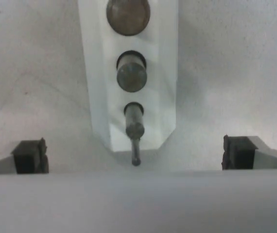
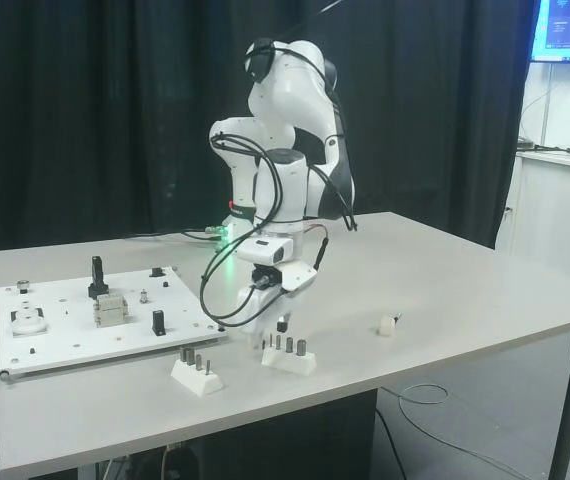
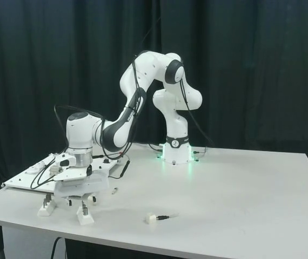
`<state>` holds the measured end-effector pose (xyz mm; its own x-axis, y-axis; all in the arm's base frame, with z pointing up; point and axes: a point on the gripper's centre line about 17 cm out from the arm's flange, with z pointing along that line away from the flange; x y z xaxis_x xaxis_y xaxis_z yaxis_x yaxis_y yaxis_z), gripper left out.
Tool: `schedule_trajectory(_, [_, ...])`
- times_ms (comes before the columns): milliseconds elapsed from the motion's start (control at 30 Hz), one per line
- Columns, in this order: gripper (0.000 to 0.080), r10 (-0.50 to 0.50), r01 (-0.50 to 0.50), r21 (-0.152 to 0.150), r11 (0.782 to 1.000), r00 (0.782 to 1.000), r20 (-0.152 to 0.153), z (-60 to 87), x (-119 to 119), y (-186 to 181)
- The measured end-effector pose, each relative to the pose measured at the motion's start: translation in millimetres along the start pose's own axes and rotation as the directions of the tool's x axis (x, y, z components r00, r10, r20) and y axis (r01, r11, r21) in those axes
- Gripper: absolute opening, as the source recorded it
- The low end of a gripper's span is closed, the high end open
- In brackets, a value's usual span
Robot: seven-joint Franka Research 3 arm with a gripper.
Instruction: Pick round peg 1.
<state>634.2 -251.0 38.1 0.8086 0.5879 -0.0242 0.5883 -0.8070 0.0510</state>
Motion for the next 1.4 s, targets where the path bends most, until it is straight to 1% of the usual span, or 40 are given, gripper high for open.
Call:
schedule_trajectory(267, [0.0800, -0.001, 0.001, 0.000, 1.000, 1.000, 0.002, 4.0, 0.7, 1.9])
schedule_trajectory(300, [0.0688, -0.001, 0.001, 0.000, 1.000, 1.000, 0.002, 4.2, 0.7, 1.9])
schedule_trajectory(567, [0.0688, 0.000, 0.000, 0.001, 1.000, 1.000, 0.001, 4.8, 0.4, 2.4])
schedule_trajectory(600, [0.0384, 0.000, 0.000, 0.001, 1.000, 1.000, 0.001, 4.8, 0.4, 2.5])
schedule_trajectory(767, [0.0384, 0.000, 0.000, 0.001, 1.000, 1.000, 0.001, 4.9, 0.5, 2.5])
schedule_trajectory(800, [0.0224, 0.000, 0.000, 0.001, 1.000, 1.000, 0.001, 4.9, 0.5, 2.5])
schedule_trajectory(933, [0.0224, 0.000, 0.000, 0.001, 1.000, 1.000, 0.001, 4.9, 0.6, 2.5])
schedule_trajectory(967, [0.0063, 0.000, 0.000, 0.001, 1.000, 1.000, 0.001, 5.0, 0.6, 2.5])
schedule_trajectory(1233, [0.0063, -0.001, 0.001, 0.000, 1.000, 1.000, -0.001, 3.4, 1.7, 3.5])
schedule_trajectory(1267, [0.0019, -0.001, 0.001, 0.001, 1.000, 1.000, -0.001, 2.9, 2.0, 3.6])
schedule_trajectory(1400, [0.0019, -0.002, 0.002, 0.009, 1.000, 1.000, 0.000, -0.2, 3.1, 3.5])
